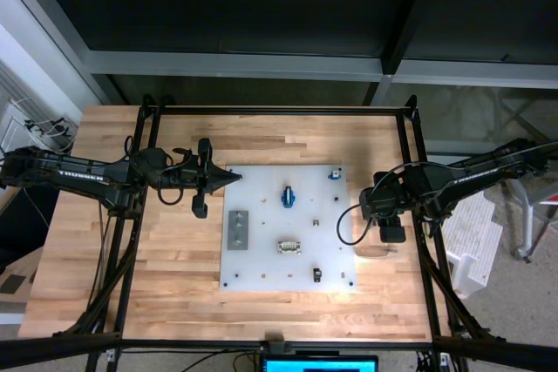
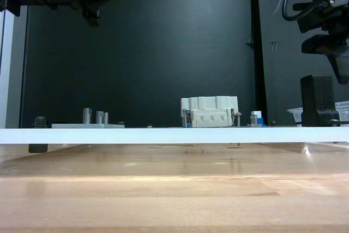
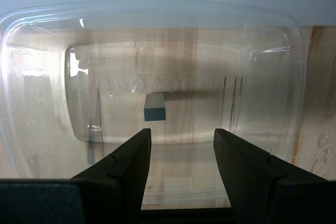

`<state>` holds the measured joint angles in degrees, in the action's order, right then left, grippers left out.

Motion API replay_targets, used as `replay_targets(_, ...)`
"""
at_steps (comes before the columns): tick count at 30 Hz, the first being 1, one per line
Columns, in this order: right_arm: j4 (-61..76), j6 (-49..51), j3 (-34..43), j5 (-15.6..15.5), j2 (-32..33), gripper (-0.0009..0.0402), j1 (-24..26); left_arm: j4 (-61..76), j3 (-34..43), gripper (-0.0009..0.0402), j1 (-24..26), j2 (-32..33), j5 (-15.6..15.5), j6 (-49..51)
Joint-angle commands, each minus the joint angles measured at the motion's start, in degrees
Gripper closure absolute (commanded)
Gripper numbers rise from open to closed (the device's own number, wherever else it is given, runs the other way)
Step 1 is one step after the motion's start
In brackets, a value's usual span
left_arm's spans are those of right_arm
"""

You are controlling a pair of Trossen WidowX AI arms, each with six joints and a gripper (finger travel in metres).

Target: Pick the 16mm bar and install on taskboard

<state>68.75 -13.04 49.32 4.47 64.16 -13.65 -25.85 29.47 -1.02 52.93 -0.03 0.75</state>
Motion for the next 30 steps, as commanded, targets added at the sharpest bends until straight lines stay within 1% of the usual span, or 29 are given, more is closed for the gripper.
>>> replay_targets(1, 0.22, -0.11, -0.04, 0.00, -0.09, 0.0228, -0.07, -0.02, 0.02, 0.0393, 0.00, 0.02, 0.00, 0.00)
replay_targets(15, 0.09, 0.04, -0.04, 0.02, -0.09, 0.0228, -0.48, -0.02, 0.02, 0.0393, 0.00, 0.02, 0.00, 0.00)
replay_targets(22, -0.04, 0.04, -0.04, 0.11, -0.09, 0.0228, -3.34, -0.02, 0.02, 0.0393, 0.00, 0.02, 0.00, 0.00)
replay_targets(25, -0.13, 0.04, -0.04, 0.61, -0.09, 0.0228, -4.50, -0.02, 0.02, 0.0393, -0.02, 0.02, 0.00, 0.00)
replay_targets(30, -0.35, 0.04, -0.07, 0.61, -0.09, 0.0228, -4.79, -0.02, 0.02, 0.0393, 0.00, 0.02, 0.00, 0.00)
